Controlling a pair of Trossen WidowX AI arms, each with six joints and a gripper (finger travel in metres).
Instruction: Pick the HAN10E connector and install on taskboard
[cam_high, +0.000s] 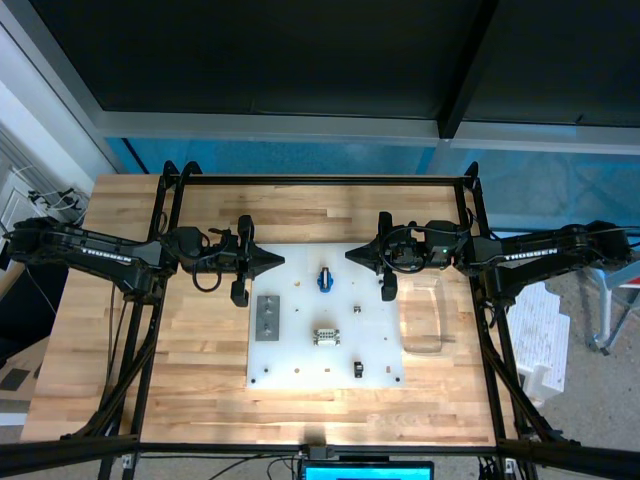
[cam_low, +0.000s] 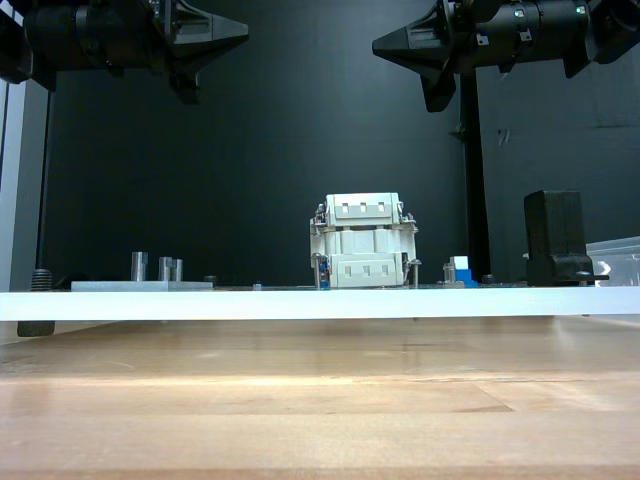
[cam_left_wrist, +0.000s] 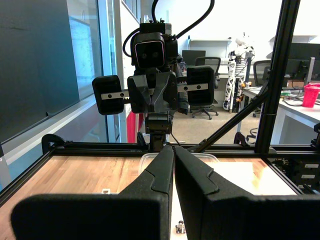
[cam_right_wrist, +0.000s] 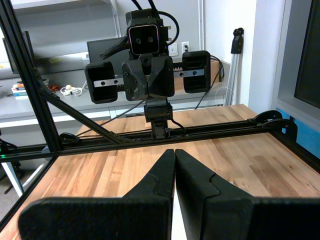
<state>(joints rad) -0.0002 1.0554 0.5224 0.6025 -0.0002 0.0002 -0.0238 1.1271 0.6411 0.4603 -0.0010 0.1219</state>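
Wooden table (cam_high: 150, 350) | left gripper (cam_high: 281, 258) over taskboard (cam_high: 300, 362), fingers (cam_left_wrist: 160, 172) together | right gripper (cam_high: 349, 255) likewise, empty

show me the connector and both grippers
connector (cam_high: 324, 337): high view, top face, on the taskboard (cam_high: 290, 350)
left gripper (cam_high: 282, 258): high view, shut fingertips, over taskboard's far edge
right gripper (cam_high: 349, 255): high view, shut fingertips, over taskboard's far edge

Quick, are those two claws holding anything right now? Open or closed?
Left gripper: closed, holding nothing, raised over the taskboard's far left part.
Right gripper: closed, holding nothing, raised over the board's far side, facing the left one.
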